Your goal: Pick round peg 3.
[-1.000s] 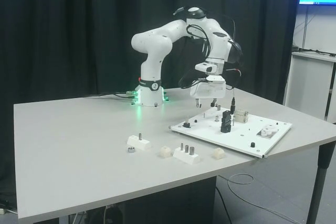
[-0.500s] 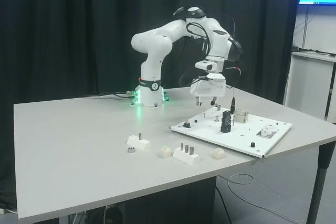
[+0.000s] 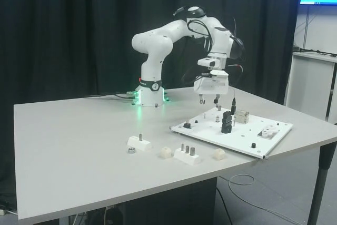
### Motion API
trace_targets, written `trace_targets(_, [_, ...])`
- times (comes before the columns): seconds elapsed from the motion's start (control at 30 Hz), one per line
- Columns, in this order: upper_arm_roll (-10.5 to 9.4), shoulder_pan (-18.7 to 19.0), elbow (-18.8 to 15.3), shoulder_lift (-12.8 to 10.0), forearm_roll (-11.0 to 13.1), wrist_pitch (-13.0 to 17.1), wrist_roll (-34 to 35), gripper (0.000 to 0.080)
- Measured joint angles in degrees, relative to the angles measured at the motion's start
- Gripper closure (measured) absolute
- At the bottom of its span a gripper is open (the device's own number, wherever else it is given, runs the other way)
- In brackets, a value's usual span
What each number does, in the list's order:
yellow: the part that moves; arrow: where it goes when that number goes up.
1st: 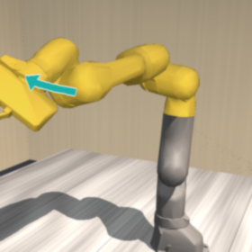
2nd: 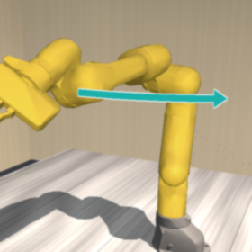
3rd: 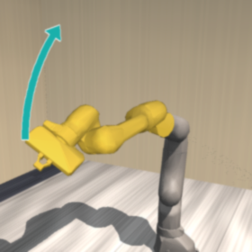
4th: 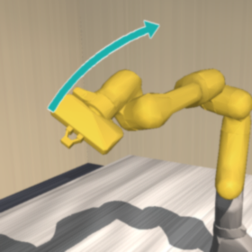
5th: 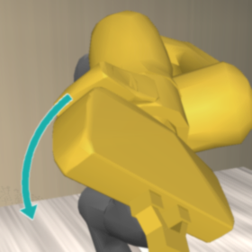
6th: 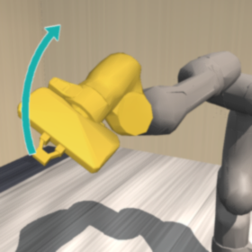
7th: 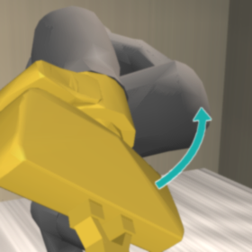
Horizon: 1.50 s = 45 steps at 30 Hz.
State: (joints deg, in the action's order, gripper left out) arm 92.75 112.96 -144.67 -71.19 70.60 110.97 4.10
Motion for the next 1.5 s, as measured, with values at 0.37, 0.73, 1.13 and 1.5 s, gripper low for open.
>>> trace_targets(0.37, [2.02,-1.96,1.02,0.00,-0.39,5.74,-4.14,0.0003])
trace_targets(0.73, [2.60,-8.41,4.46,0.91,0.07,9.96,-9.46,0.0003])
trace_targets(1.13, [2.06,-18.01,9.40,1.64,2.81,10.73,-14.99,0.0003])
trace_targets(1.5, [-0.39,-27.31,14.93,1.66,4.62,10.69,-18.66,0.0003])
